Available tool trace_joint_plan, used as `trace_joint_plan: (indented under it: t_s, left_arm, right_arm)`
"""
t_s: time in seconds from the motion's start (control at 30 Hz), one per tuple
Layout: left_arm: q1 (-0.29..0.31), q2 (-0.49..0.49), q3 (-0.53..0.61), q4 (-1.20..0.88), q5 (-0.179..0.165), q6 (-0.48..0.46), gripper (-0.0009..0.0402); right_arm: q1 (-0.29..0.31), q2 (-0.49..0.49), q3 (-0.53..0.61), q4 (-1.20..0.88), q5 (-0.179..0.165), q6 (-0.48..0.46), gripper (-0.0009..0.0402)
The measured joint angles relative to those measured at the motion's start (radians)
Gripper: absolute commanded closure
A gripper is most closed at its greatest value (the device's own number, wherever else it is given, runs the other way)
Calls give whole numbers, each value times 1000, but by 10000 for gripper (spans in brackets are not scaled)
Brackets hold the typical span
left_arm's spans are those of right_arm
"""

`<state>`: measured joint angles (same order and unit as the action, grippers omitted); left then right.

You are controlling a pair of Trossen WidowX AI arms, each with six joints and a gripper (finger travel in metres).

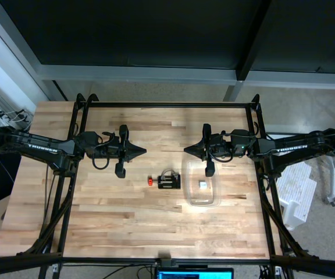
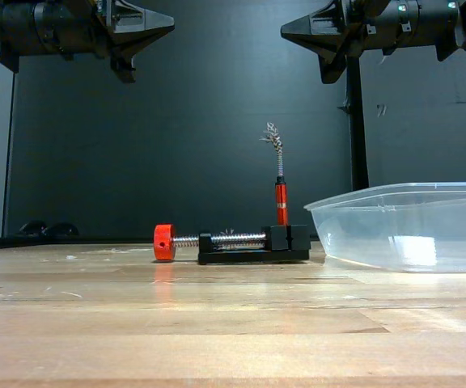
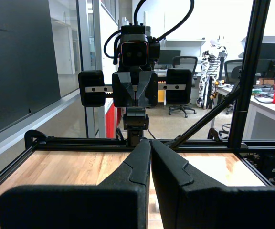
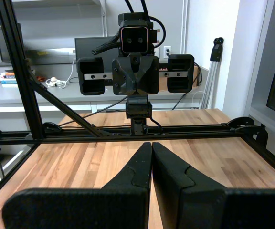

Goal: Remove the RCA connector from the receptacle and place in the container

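Only the low view shows the connector [image 2: 281, 202] upright in the receptacle [image 2: 253, 242], container [image 2: 395, 222] just beside it. Left pincer [image 1: 139, 151] and right pincer [image 1: 189, 150], both pressed together, hang high either side of the receptacle.

My wooden table [image 1: 127, 215] sits on a grey floor [image 1: 156, 93], with a dark wall [image 2: 217, 121] behind it. One way I see a black chair [image 3: 187, 63] and a white desk [image 3: 271, 102]; the other way, a grey desk [image 4: 13, 95] with a dark screen [image 4: 97, 46] by a white wall [image 4: 202, 24].
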<state>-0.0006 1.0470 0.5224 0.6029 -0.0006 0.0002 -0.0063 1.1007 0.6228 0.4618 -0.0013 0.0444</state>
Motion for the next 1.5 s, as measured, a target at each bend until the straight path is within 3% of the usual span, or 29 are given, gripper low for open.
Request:
trace_joint_plan:
  t_s: [0.63,0.8,1.1,1.33,1.5]
  left_arm:
    - [0,0,0,0,0,0,393]
    - [0,0,0,0,0,0,393]
    - [0,0,0,0,0,0,393]
    - [0,0,0,0,0,0,393]
    - [0,0,0,0,0,0,393]
  right_arm:
    - [0,0,0,0,0,0,393]
    - [1,0,3,-11,-1,45,393]
    - [39,14,186,-504,9,28,393]
    - [63,85,359,-845,10,14,393]
    - [82,161,469,-1038,51,3,393]
